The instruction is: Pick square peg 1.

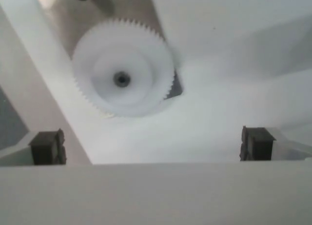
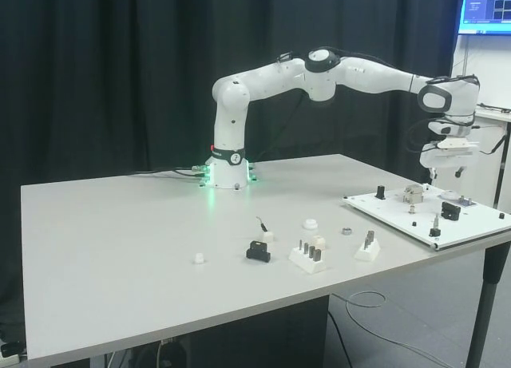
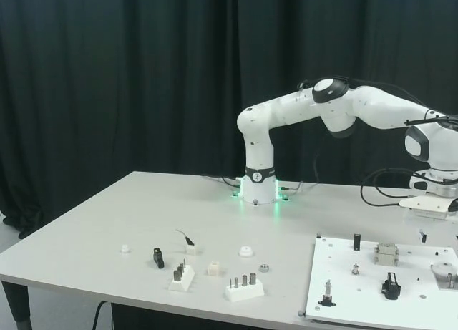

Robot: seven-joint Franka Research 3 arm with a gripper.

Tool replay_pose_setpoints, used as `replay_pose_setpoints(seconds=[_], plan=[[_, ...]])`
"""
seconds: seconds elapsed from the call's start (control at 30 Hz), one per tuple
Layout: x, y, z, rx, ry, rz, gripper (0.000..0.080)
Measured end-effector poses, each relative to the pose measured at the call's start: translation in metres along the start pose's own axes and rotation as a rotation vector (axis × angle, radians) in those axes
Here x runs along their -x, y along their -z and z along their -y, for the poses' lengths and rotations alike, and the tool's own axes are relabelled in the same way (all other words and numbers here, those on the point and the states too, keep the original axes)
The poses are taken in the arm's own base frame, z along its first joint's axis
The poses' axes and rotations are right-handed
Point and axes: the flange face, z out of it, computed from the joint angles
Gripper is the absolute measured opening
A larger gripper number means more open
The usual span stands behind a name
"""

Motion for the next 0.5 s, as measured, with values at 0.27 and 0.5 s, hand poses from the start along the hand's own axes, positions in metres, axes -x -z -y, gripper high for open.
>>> replay_pose_setpoints(seconds=[0.27, 0.5], plan=[[-0.0005, 0.0059, 0.001, -0.012, 0.006, 0.002, 0.08], [-0.0009, 0.0072, 0.0016, -0.017, 0.006, 0.002, 0.08]])
